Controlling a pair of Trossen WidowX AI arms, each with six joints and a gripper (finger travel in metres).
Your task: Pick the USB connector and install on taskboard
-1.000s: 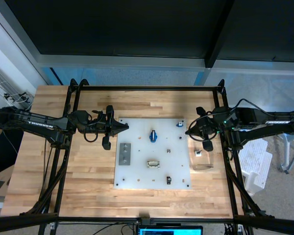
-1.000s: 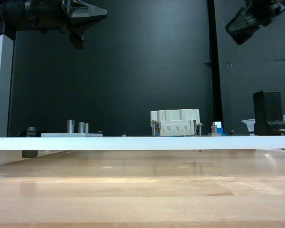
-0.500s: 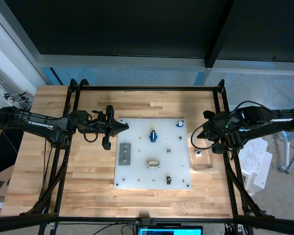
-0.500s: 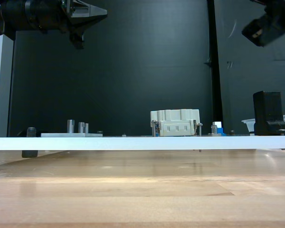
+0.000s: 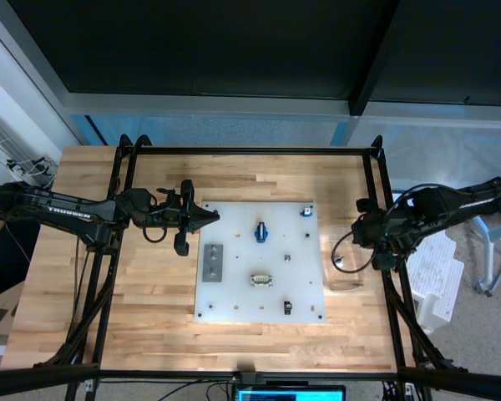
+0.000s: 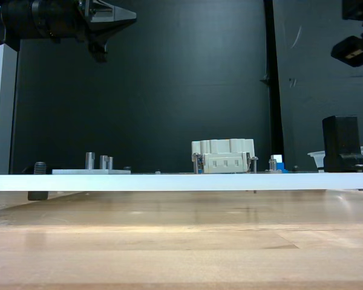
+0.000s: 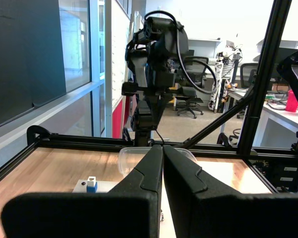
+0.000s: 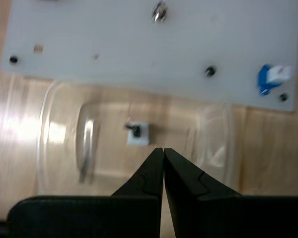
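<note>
Plug and tray first: the tiny dark USB connector (image 8: 133, 128) lies inside the clear tray (image 8: 54, 148), touching a small white cube (image 8: 139, 135). The tray rests on the bench (image 5: 150, 284) just beside the right edge of the taskboard (image 5: 234, 284). The connector is too small to tell which way its long axis runs or where it points. The right gripper (image 8: 163, 149) hangs above the tray, pointing down, its jaws pressed together with nothing between them. The left gripper (image 5: 214, 217) sits high over the far left corner of the taskboard, level and aimed rightward, jaws likewise closed and empty.
</note>
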